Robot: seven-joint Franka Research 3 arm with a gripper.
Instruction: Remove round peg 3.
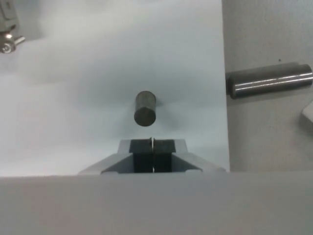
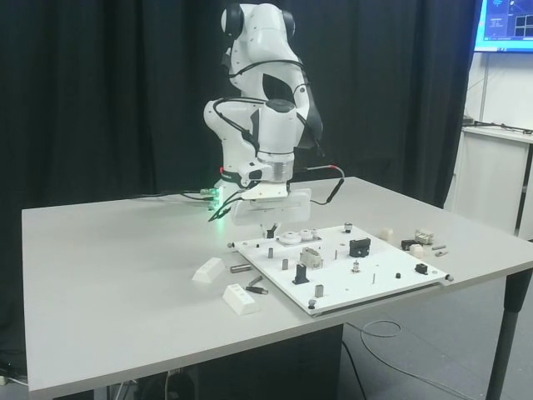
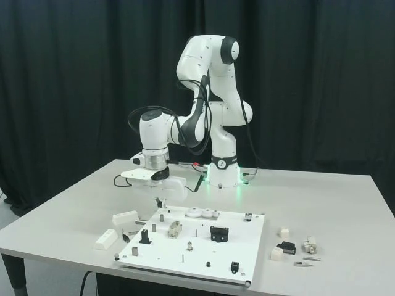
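Observation:
A short grey round peg (image 1: 145, 108) stands upright in the white board (image 1: 98, 73), close to the board's edge. The same peg (image 2: 271, 250) (image 3: 161, 217) shows in both room views at the board's corner nearest the arm. My gripper (image 1: 152, 154) (image 2: 271, 230) (image 3: 160, 201) hangs just above that peg and a little to one side, not touching it. Its black pads (image 1: 143, 155) are pressed together, shut with nothing between them.
A longer grey peg (image 1: 269, 81) (image 2: 241, 267) lies on the grey table beside the board (image 2: 366, 287). Two white blocks (image 2: 208, 269) (image 2: 240, 298) sit near it. The board carries white gears (image 2: 298, 237), a black bracket (image 2: 360, 247) and other small pegs. Loose parts (image 2: 420, 237) lie past its far side.

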